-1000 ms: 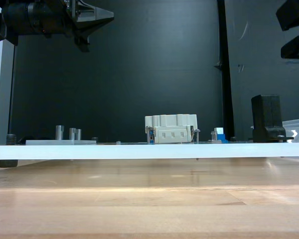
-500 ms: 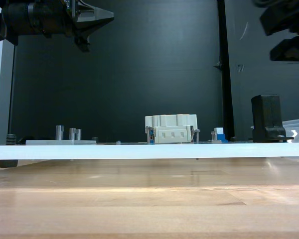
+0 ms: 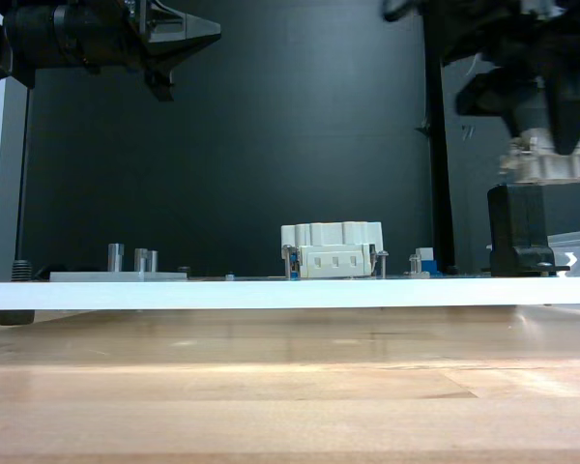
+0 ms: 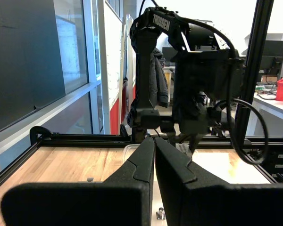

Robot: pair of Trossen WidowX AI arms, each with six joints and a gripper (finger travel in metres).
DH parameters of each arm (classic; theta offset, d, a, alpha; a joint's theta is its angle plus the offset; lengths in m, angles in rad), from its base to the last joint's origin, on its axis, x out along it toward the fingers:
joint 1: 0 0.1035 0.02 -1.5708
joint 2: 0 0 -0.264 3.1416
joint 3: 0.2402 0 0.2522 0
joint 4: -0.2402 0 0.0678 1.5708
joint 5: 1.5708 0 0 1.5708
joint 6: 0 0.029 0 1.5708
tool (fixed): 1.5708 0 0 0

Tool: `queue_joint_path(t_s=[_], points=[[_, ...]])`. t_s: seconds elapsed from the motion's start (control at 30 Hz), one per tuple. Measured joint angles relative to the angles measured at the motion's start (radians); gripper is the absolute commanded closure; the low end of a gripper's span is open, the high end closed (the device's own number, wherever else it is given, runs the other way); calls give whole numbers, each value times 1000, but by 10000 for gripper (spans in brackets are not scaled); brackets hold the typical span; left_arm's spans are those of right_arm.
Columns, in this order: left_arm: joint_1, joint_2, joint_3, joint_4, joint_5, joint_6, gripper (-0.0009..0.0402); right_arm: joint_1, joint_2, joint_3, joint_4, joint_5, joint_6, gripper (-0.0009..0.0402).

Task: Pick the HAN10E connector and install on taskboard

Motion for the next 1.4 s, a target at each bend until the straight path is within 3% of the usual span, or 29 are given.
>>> queue_joint_path(t_s=[0.67, 1.1, 1.4], points=[[0, 0, 0, 0, 0, 0, 392, -50, 375, 436, -64, 0, -46, 350], [0, 0, 0, 0, 0, 0, 392, -65, 550, 673, -126, 0, -73, 350], [0, 0, 0, 0, 0, 0, 392, -66, 618, 750, -132, -1, -81, 350]])
